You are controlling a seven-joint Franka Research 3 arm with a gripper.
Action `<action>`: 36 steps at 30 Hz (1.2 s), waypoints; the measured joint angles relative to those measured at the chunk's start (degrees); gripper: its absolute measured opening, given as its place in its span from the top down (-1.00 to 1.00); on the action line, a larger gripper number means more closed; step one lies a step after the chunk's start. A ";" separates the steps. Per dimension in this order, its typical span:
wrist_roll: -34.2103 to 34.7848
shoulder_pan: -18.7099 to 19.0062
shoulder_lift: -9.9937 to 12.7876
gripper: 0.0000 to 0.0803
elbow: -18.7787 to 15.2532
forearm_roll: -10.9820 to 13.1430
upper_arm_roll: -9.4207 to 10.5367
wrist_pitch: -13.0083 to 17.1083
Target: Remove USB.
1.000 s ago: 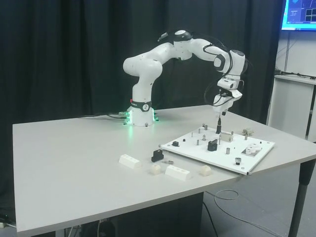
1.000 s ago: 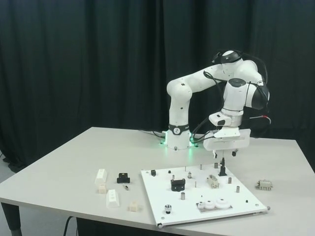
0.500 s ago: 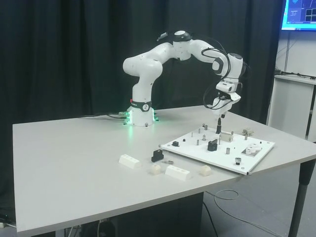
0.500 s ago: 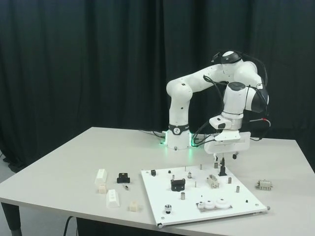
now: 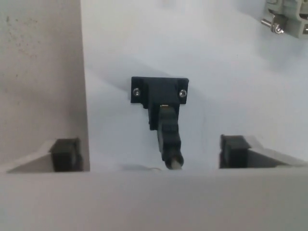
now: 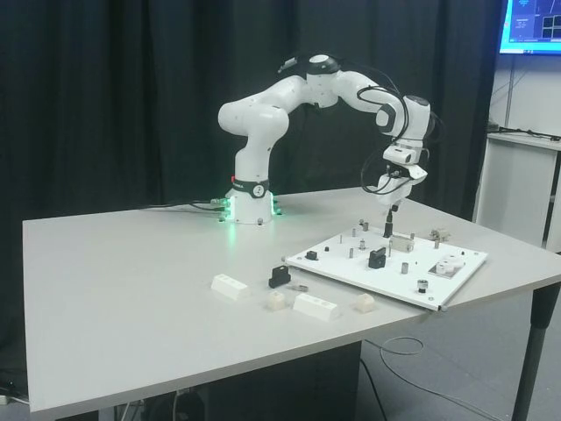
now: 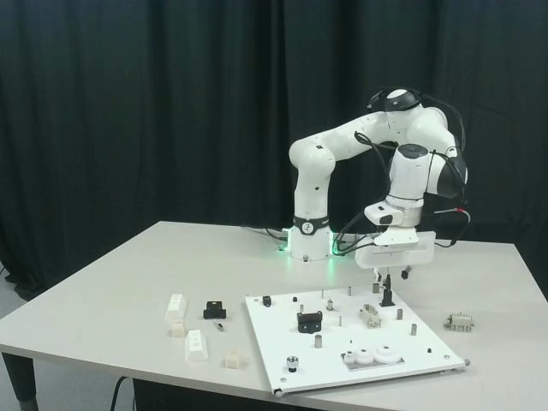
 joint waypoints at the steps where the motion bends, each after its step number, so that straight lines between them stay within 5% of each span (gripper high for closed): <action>1: 0.02 0.00 0.00 -0.74 -0.05 0.00 0.00 0.04; 4: 0.06 0.00 0.00 -0.74 -0.26 0.00 0.00 0.19; 5: 0.06 0.00 0.00 -0.29 -0.33 0.00 0.00 0.25; 10: 0.06 0.00 0.00 -0.29 -0.63 0.00 0.00 0.49; 11: 0.06 0.00 0.00 0.12 -0.67 0.00 0.00 0.52; 19: 0.06 0.01 0.00 0.12 -0.86 0.00 -0.01 0.87; 20: 0.06 0.02 0.00 0.82 -0.86 0.00 -0.01 0.88; 36: 0.67 0.10 -0.02 0.82 -0.91 0.06 -0.07 0.87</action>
